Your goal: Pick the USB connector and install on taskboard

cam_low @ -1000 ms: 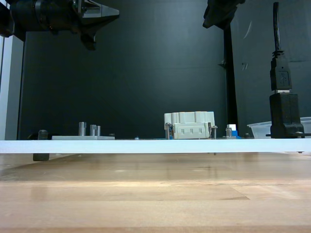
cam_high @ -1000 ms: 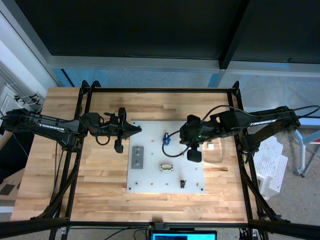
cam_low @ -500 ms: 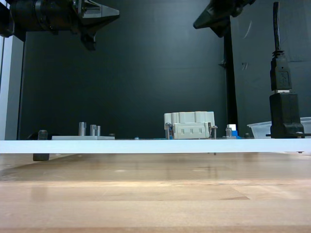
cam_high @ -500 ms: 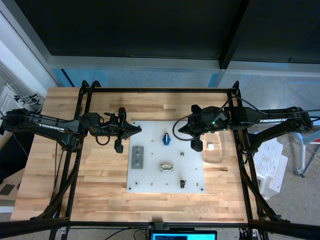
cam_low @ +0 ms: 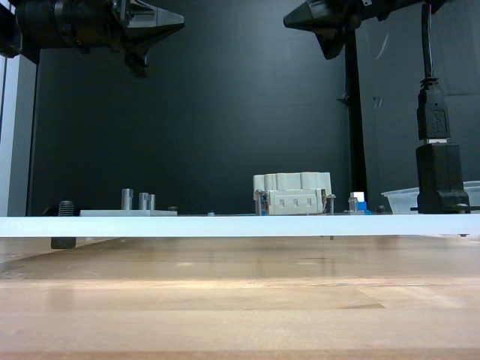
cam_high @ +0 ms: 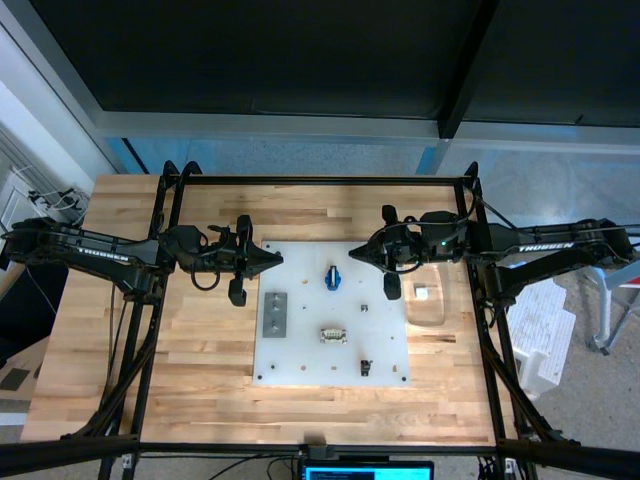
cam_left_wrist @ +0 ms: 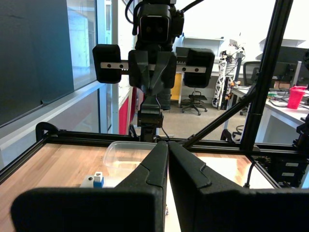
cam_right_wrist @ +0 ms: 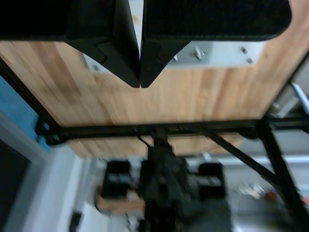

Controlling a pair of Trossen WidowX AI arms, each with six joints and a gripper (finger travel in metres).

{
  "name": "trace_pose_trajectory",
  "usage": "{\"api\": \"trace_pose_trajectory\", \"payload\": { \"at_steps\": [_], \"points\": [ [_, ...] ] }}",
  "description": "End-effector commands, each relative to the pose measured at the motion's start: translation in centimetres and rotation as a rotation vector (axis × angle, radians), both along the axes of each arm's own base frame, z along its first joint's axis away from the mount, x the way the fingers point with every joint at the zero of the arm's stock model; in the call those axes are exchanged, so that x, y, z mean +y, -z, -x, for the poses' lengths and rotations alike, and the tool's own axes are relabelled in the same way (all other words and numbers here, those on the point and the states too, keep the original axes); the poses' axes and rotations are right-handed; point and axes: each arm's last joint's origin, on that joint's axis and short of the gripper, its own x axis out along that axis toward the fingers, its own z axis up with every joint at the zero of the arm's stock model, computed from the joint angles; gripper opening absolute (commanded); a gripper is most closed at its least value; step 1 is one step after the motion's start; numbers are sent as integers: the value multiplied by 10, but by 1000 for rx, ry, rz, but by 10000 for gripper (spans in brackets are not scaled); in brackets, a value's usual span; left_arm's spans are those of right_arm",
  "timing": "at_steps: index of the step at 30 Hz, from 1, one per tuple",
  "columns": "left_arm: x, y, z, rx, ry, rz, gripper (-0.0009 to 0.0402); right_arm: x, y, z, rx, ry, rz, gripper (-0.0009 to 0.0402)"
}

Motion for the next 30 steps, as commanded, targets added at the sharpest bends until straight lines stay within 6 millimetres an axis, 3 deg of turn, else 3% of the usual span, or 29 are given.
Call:
{"api": "trace_pose_trajectory", "payload": {
  "at_steps": [1,12,30],
  "points": [
    [0,0,0,0,0,0,0,0,5,-1,-65,-10,-8,0],
    [0,0,0,-1,0,0,0,-2,23,1,-205,-3,-8,0],
    [0,0,0,0,0,0,0,-2,44,14,-214,21,-5,0]
  ]
}}
